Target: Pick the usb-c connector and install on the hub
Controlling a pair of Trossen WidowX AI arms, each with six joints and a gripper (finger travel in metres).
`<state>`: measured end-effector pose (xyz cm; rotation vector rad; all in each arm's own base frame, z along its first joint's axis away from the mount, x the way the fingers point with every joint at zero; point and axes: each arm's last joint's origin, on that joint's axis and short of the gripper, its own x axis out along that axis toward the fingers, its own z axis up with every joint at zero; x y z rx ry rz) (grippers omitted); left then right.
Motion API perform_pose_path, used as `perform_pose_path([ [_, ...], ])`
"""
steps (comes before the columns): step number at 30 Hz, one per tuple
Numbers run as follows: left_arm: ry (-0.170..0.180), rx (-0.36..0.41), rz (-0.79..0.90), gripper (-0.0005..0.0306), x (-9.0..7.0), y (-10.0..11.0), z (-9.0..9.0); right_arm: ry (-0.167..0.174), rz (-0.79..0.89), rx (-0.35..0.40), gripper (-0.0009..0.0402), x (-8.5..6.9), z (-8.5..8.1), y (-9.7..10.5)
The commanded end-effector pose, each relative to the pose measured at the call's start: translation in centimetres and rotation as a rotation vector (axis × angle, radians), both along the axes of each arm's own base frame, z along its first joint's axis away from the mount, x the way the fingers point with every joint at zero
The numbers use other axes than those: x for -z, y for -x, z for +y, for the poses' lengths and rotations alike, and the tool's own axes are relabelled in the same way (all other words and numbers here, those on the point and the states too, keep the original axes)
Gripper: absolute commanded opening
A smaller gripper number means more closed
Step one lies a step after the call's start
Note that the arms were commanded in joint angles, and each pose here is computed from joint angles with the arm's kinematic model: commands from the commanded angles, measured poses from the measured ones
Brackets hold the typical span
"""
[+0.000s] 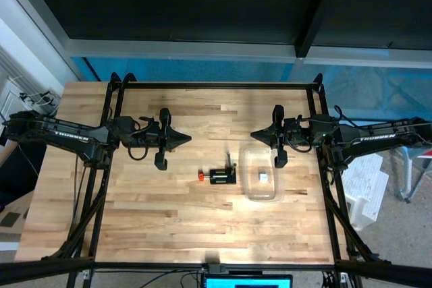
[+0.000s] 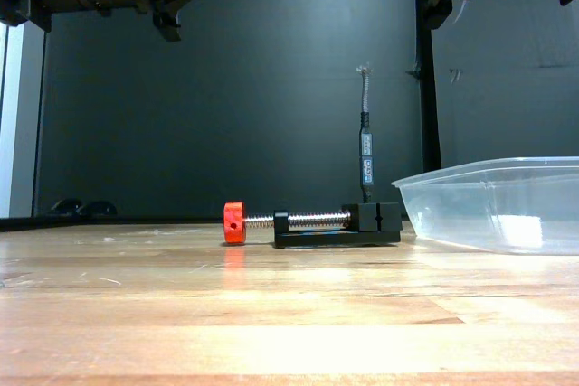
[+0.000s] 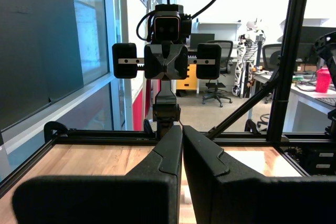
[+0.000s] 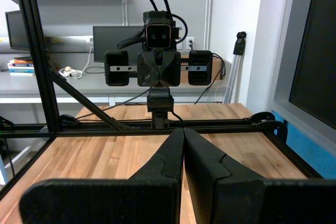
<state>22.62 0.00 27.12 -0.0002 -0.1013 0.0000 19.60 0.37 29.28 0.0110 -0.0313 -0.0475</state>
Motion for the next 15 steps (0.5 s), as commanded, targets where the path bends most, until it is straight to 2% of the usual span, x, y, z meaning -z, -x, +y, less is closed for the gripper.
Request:
perform_pose_path([
  [1,0.0,0.0,0.0,0.0,-0.01,-0.01,0.01,0.0,0.001,0.0,0.0,0.0,0.01,0.0],
  [15,0.0,0.0,0.0,0.0,-0.01,-0.01,0.01,-0.001,0.006,0.0,0.0,0.05,0.01,0.0],
])
